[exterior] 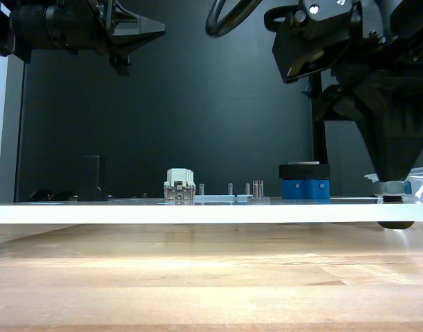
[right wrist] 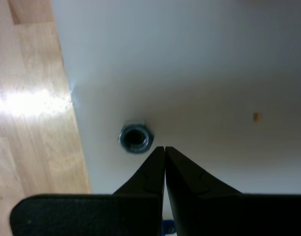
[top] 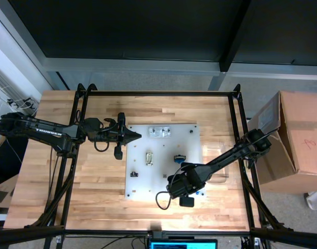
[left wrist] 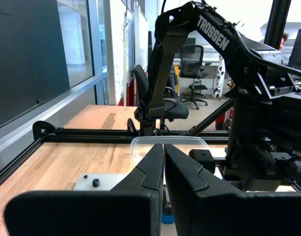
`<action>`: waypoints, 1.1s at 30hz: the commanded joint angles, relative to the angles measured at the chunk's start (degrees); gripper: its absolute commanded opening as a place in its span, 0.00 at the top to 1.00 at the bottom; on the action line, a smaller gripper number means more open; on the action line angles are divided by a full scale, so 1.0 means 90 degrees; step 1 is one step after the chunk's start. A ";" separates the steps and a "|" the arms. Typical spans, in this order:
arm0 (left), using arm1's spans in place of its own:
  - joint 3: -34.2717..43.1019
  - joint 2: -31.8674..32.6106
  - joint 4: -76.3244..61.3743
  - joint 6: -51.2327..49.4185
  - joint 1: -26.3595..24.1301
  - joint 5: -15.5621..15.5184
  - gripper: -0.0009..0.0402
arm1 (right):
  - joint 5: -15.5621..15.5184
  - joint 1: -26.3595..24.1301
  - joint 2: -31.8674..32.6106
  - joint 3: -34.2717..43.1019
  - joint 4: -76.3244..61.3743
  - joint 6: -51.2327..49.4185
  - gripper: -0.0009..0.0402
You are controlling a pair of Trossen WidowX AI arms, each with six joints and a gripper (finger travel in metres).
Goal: Pick the M12 nut and place it on its threads and fasten
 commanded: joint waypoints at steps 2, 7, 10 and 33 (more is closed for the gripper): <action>0.0000 0.0002 0.0002 0.0000 0.0000 0.0002 0.98 | -0.1586 0.0005 0.0005 -0.0005 -0.0015 -0.0476 0.98; 0.0000 0.0002 0.0002 0.0000 0.0000 0.0000 0.98 | -0.1287 0.0012 -0.0024 -0.0005 -0.0165 -0.0491 0.98; 0.0000 0.0002 0.0002 0.0000 0.0002 0.0002 0.98 | -0.0646 0.0012 -0.0036 -0.0005 -0.0206 -0.0432 0.98; 0.0000 0.0002 0.0000 0.0000 0.0002 0.0002 0.98 | -0.1078 0.0005 -0.0087 -0.0090 0.0061 -0.0391 0.98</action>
